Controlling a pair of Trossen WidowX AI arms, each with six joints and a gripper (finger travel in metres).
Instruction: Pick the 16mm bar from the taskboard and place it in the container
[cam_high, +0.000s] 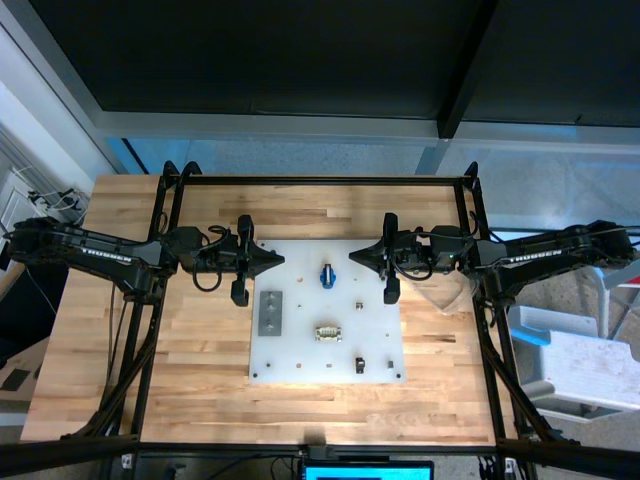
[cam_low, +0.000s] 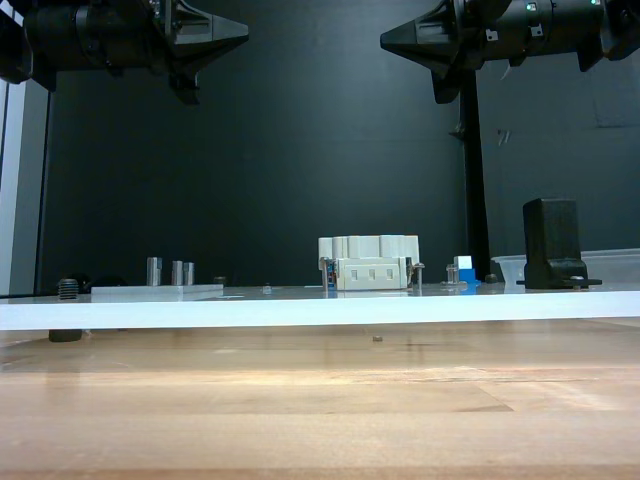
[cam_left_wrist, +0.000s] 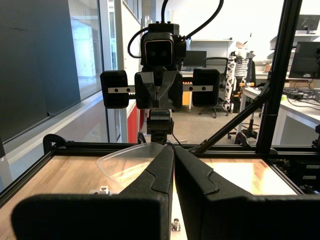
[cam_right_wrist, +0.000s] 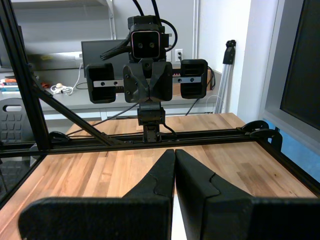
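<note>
Taskboard (cam_high: 295, 355) beneath and between left tool (cam_high: 276, 258), right tool (cam_high: 354, 254)

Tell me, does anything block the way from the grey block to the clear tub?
Only low fittings: the blue knob and the connector stand on the taskboard between the grey block and the container at its right edge. The left claw and right claw, both shut, hover high above the board's far edge.

The flat white taskboard (cam_high: 300, 345) lies level, the small clear container (cam_high: 452, 293) sitting just beside its right edge.
</note>
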